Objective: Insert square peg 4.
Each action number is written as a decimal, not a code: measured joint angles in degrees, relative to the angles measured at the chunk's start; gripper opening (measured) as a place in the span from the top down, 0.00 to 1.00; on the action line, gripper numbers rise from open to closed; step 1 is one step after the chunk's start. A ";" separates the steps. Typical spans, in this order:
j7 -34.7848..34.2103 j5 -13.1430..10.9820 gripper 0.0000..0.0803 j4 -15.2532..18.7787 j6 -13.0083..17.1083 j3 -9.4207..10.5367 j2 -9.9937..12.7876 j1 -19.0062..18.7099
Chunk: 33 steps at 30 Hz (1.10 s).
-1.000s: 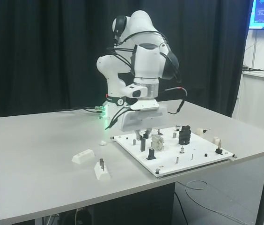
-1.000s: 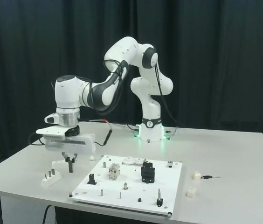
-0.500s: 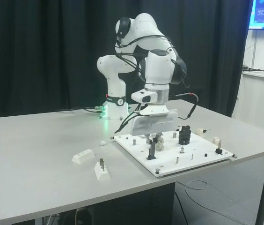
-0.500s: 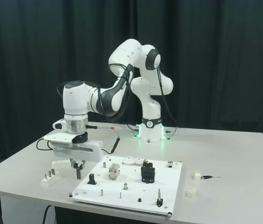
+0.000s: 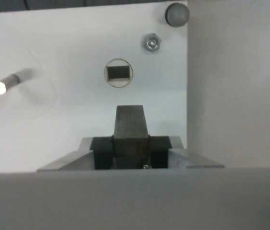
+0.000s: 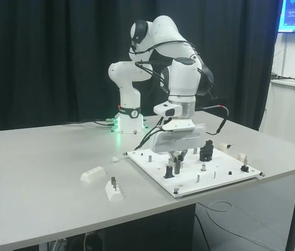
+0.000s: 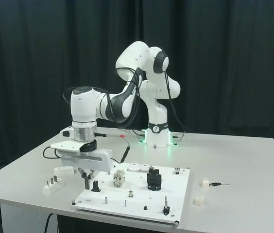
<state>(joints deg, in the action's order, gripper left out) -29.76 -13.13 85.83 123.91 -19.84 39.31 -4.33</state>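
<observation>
The white arm (image 7: 112, 99) reaches out from its base and bends down over the white board (image 7: 142, 191) on the grey tabletop (image 6: 48, 157), wrist pointing straight down. Its pincer (image 7: 86, 182) is clamped on the square peg (image 5: 130, 127), which hangs upright, long axis vertical, lower end toward the board. The peg is above the board, near the rectangular hole (image 5: 118, 72).

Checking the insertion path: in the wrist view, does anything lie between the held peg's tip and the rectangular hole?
No. In the wrist view only bare white board separates the peg in the end effector from the hole.
</observation>
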 joint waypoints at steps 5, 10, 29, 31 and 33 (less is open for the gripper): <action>-0.69 0.00 0.81 0.00 0.79 0.06 0.36 -0.13; -1.19 0.00 0.81 0.00 1.35 0.06 0.73 -0.14; -3.80 0.00 0.81 0.00 2.24 0.87 1.92 -0.35; -3.97 0.00 0.81 0.00 2.43 0.87 2.02 -0.39; -4.08 0.00 0.81 0.00 2.63 0.87 2.12 -0.41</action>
<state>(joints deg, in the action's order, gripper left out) -33.85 -13.13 85.82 126.54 -18.98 41.43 -4.74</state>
